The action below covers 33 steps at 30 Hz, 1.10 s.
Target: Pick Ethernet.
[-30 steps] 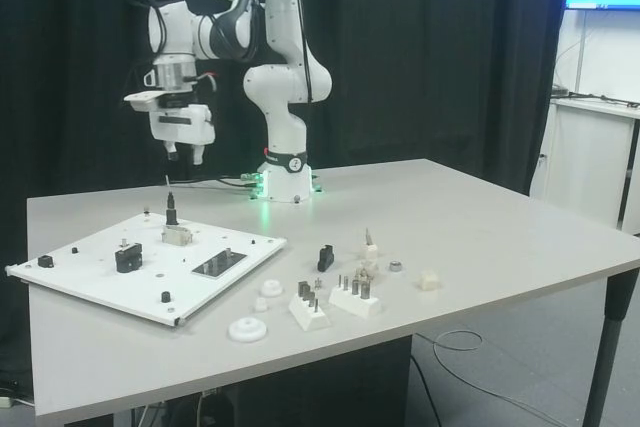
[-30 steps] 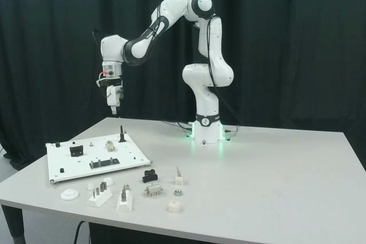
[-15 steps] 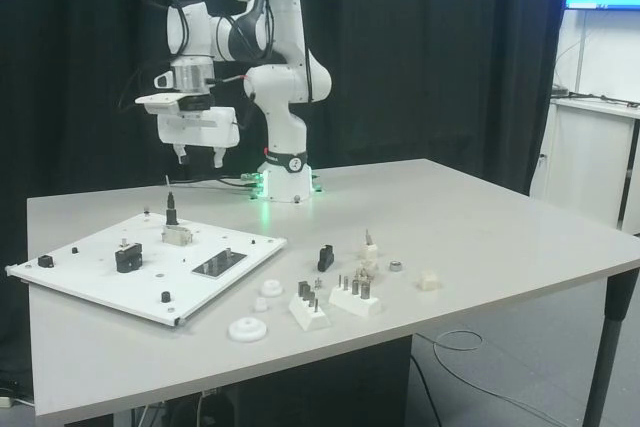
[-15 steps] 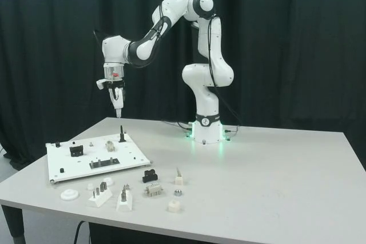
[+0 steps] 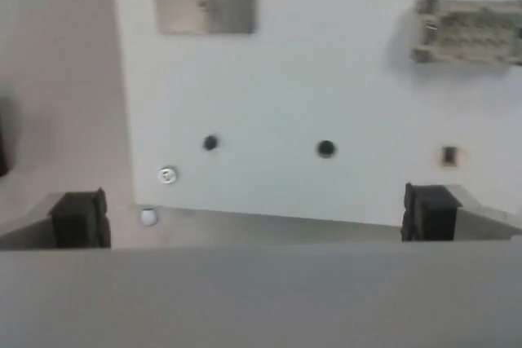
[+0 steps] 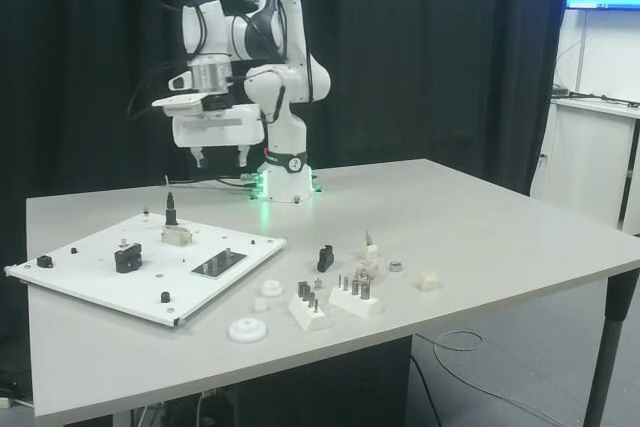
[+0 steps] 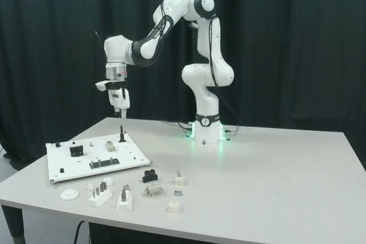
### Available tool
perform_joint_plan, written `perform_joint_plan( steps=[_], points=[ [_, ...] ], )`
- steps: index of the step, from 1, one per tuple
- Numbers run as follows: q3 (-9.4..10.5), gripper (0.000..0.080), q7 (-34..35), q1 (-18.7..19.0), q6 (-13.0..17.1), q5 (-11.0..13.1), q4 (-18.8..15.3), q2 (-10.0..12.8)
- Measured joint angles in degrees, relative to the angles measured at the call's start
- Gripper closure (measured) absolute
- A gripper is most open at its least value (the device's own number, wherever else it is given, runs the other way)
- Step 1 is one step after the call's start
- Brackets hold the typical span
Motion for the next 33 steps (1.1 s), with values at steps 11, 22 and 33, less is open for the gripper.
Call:
perform_joint_plan(
  steps=[11, 22, 33],
  points=[
    [3.99, 0.0003, -5.6, 1.4, 0.0, 3.2, 0.4, -0.2],
    [7.99, 0.0003, -13.0, 2.9, -1.5, 7.6, -0.1, -0.1],
    [10.48, 0.0003, -18.6, 4.9, -1.5, 9.7, -0.4, 1.1]
  ],
)
